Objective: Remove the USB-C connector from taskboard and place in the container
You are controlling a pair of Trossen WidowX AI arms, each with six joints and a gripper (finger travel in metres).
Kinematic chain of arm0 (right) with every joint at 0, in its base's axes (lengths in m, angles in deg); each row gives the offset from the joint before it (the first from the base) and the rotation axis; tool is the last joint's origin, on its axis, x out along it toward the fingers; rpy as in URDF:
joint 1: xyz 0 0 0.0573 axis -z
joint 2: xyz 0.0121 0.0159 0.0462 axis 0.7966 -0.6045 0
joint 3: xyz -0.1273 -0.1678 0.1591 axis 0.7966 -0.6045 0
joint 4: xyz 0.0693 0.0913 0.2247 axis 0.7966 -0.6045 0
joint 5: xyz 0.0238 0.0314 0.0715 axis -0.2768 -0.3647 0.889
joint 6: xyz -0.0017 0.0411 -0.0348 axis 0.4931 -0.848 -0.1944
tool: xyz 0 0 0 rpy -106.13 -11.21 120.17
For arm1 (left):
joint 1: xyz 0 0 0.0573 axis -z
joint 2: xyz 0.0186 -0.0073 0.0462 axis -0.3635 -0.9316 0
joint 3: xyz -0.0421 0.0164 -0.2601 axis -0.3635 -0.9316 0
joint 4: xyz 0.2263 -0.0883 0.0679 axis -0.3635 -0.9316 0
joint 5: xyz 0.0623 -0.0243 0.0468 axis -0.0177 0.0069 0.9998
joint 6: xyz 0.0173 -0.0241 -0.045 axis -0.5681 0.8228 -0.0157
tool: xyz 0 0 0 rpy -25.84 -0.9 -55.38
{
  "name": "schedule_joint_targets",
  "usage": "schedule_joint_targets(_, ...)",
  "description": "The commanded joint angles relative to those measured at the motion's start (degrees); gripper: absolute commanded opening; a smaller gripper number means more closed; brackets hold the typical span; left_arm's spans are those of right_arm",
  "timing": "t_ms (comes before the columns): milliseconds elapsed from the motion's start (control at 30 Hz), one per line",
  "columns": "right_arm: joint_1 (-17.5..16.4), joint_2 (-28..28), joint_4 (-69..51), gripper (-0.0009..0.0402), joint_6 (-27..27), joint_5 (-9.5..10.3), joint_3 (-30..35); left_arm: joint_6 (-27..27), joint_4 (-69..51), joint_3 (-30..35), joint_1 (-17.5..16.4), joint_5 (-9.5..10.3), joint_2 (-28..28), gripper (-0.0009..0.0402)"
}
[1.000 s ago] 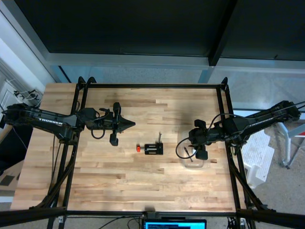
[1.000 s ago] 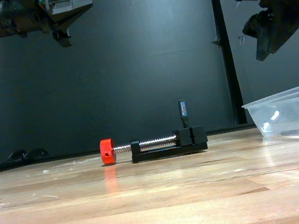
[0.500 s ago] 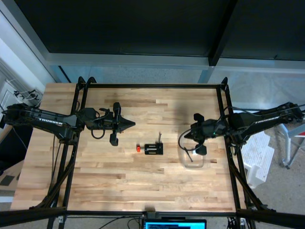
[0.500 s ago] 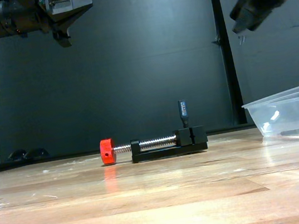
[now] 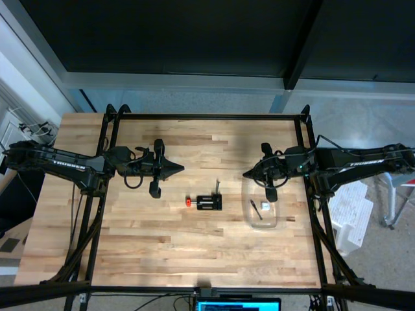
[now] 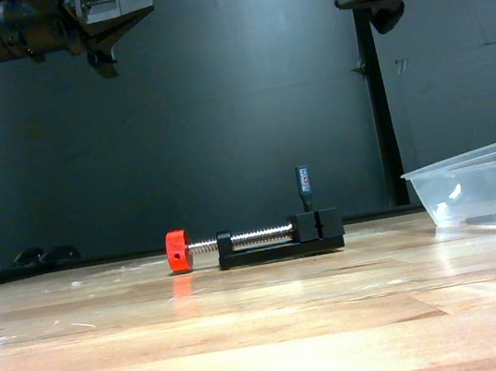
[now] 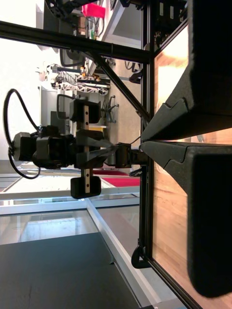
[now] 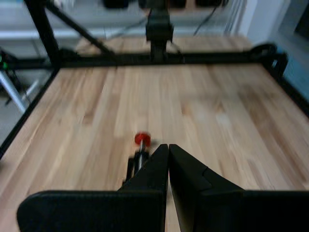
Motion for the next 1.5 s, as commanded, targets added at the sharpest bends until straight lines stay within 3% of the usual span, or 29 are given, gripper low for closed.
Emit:
schedule_joint_targets(33, 1.4, 1.07, 5.77, 0.0, 0.59, 1.2, -2.27, -0.02, 0.0, 0.0, 0.0, -0.02, -0.02, 0.0)
schedule_joint_targets(167, 3.74, 1.99, 13.18, 0.0, 0.57, 6.38, -5.11, -0.02, 0.0, 0.0, 0.0, -0.02, 0.0, 0.0)
schedule_joint_targets(233, 4.52, 2.47, 15.56, 0.0, 0.57, 7.15, -6.1, -0.02, 0.0, 0.0, 0.0, -0.02, -0.02, 0.0)
schedule_joint_targets(333, 4.94, 3.39, 18.51, 0.0, 0.61, 6.88, -7.34, -0.02, 0.0, 0.0, 0.0, -0.02, -0.02, 0.0)
schedule_joint_targets(433, 4.96, 4.28, 20.79, 0.0, 0.74, 3.96, -8.46, -0.02, 0.0, 0.0, 0.0, -0.02, -0.02, 0.0)
schedule_joint_targets(500, 5.03, 4.72, 21.88, 0.0, 0.79, 3.08, -9.09, -0.02, 0.0, 0.0, 0.0, -0.02, 0.0, 0.0)
schedule_joint_targets(667, 5.07, 5.46, 23.65, 0.0, 1.01, 3.48, -10.49, -0.02, 0.0, 0.0, 0.0, -0.02, -0.02, 0.0)
schedule_joint_targets(733, 5.07, 5.64, 24.24, 0.0, 0.96, 4.68, -11.13, -0.02, 0.0, 0.0, -0.02, -0.02, -0.02, 0.0)
schedule_joint_targets(1500, 5.07, 5.95, 26.25, 0.0, 0.74, 4.11, -12.39, -0.02, 0.0, 0.0, -0.02, -0.02, -0.02, 0.0)
